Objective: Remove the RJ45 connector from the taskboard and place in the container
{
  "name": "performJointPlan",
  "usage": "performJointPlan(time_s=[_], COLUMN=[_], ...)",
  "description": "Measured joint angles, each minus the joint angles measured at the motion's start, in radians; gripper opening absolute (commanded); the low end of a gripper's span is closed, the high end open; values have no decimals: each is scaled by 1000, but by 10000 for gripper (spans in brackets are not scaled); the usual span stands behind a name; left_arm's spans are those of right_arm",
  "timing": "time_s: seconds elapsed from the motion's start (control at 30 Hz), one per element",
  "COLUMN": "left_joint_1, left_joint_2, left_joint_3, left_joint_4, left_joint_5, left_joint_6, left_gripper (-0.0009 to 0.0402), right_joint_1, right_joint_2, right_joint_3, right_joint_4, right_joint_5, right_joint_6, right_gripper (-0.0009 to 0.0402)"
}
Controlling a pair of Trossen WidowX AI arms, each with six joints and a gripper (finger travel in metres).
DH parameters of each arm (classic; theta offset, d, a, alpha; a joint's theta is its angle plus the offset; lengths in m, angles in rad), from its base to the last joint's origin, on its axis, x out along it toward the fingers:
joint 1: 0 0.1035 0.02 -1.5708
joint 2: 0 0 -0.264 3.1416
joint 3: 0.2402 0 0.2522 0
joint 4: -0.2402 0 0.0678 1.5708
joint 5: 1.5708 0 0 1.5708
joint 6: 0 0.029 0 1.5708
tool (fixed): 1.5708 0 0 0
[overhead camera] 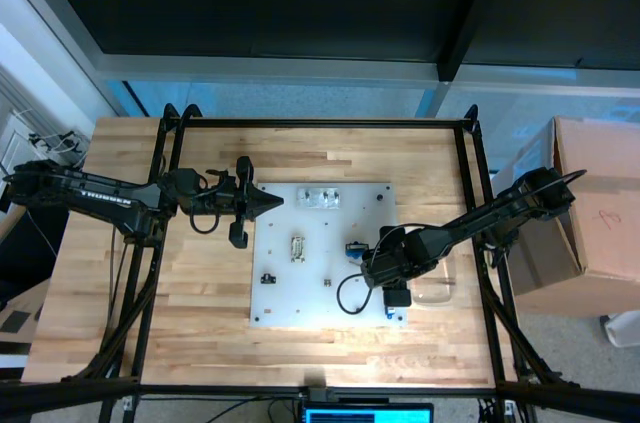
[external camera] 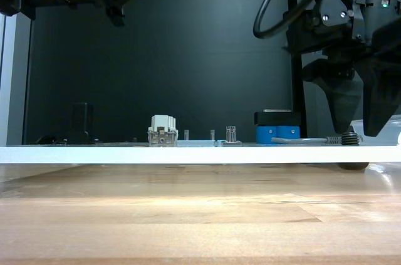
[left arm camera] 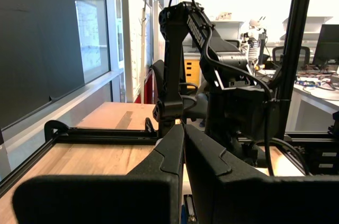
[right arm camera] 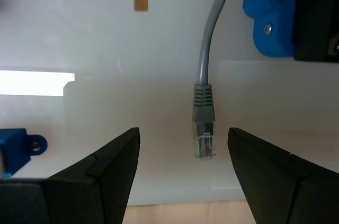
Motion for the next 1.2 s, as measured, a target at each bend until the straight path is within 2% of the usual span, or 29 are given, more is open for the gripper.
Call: performJointPlan(time_s=[0.33, 0.5, 0.7, 1.03, 1.2], left_joint_1=[0, 0, 0, 0, 0], left_joint_2=[0, 0, 0, 0, 0], left_joint_3=[0, 0, 0, 0, 0], left_joint_4=[-1, -1, -1, -1, -1], left_joint_5=[0, 0, 0, 0, 0], left_joint_6=[0, 0, 0, 0, 0], left_gripper=[0, 0, 0, 0, 0], right_joint_1=[-10, -17, -20, -25, -26], right_joint_2=[-3, -3, -3, -3, -8], right_joint_3=[-47, -53, -53, -53, -54], right_joint_4=[66, 83, 90, 89, 89], right_joint_5=[-6, -25, -31, -13, -14], right_joint_6=[0, 1, 1, 2, 2], right_gripper=[217, 176, 108, -3, 6])
